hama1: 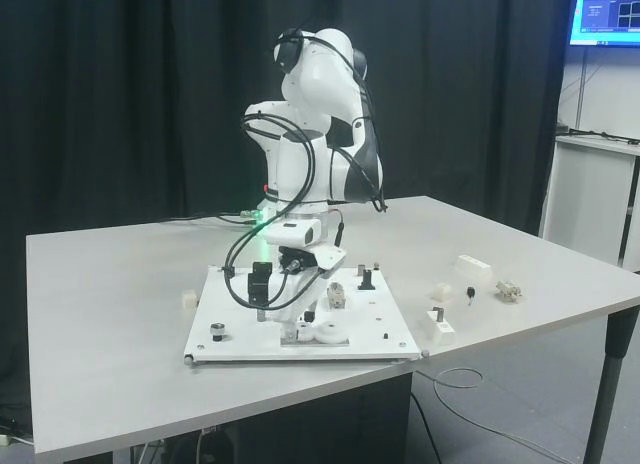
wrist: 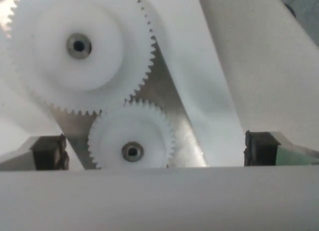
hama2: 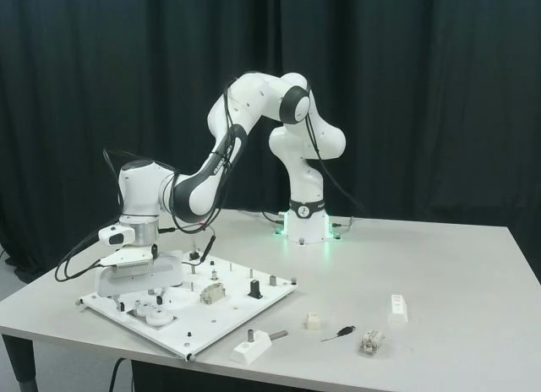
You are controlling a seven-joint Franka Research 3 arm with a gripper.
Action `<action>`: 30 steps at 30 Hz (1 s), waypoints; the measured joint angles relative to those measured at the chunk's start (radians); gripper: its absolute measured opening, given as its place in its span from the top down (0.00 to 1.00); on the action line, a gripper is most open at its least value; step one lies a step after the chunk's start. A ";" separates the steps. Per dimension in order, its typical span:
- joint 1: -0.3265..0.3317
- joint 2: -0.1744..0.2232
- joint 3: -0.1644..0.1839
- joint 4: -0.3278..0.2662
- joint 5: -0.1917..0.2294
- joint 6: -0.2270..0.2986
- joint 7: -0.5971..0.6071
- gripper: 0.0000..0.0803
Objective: Remove medium gear.
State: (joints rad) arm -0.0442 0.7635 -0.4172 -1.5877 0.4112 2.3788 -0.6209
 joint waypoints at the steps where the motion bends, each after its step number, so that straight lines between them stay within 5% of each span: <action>1: 0.000 0.000 0.000 0.003 0.000 -0.002 0.003 0.02; 30: 0.004 -0.018 -0.031 0.166 -0.022 -0.204 0.097 0.00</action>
State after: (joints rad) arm -0.0405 0.7458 -0.4482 -1.4220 0.3894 2.1748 -0.5237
